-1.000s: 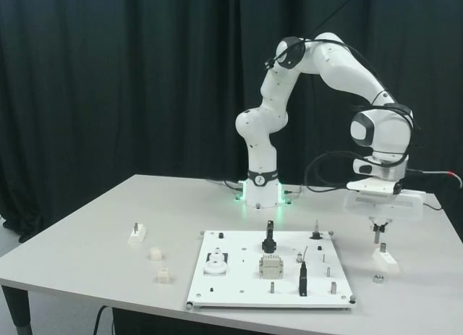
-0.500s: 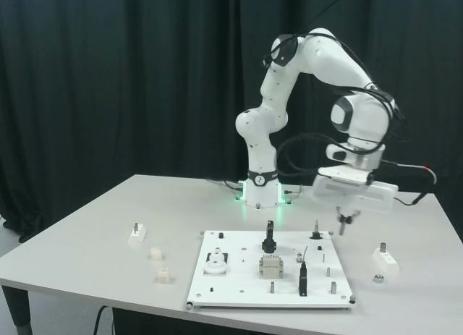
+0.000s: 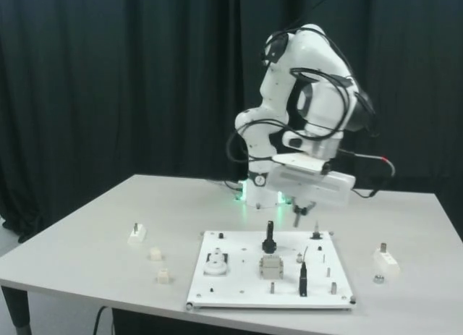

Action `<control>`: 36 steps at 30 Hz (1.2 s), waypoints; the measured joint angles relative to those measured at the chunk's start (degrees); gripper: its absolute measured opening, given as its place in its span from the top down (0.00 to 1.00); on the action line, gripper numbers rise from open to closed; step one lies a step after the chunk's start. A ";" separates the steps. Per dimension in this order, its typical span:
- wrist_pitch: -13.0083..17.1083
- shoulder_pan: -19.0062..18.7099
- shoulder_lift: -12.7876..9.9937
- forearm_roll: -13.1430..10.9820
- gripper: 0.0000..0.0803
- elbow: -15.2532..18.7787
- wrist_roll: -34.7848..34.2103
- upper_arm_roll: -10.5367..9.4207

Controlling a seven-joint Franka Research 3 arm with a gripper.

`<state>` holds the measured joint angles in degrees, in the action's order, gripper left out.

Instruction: Insert round peg 3.

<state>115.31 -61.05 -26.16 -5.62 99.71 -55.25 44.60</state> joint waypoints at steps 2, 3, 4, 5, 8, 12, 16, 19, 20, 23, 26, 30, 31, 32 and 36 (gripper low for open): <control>0.36 1.22 -0.03 -0.13 0.87 -0.15 1.65 0.10; 0.58 1.89 -0.06 -0.25 0.87 -0.23 2.44 0.09; 0.87 2.59 -0.13 -0.49 0.87 -0.29 3.30 0.07; 1.21 3.26 -0.23 -0.77 0.87 -0.34 4.13 0.04; 2.33 5.45 -0.74 -2.10 0.87 -0.52 7.03 -0.19; 3.53 8.36 -1.87 -4.83 0.87 -1.00 10.75 -0.75; 4.66 11.34 -3.24 -7.59 0.87 -1.69 13.70 -1.94; 5.00 13.59 -4.36 -8.75 0.87 -2.53 15.12 -3.25; 5.09 14.34 -4.75 -9.00 0.87 -2.83 15.48 -3.78; 5.44 16.75 -5.91 -9.65 0.87 -3.88 16.70 -5.57; 5.65 19.25 -6.98 -9.85 0.87 -4.93 17.36 -7.67; 5.65 22.80 -8.25 -9.85 0.87 -6.40 17.68 -10.99; 5.65 23.68 -8.53 -9.84 0.87 -6.76 17.83 -11.85; 5.65 24.48 -8.77 -9.84 0.87 -7.04 17.97 -12.63; 5.65 27.36 -9.61 -9.80 0.87 -7.91 18.55 -15.32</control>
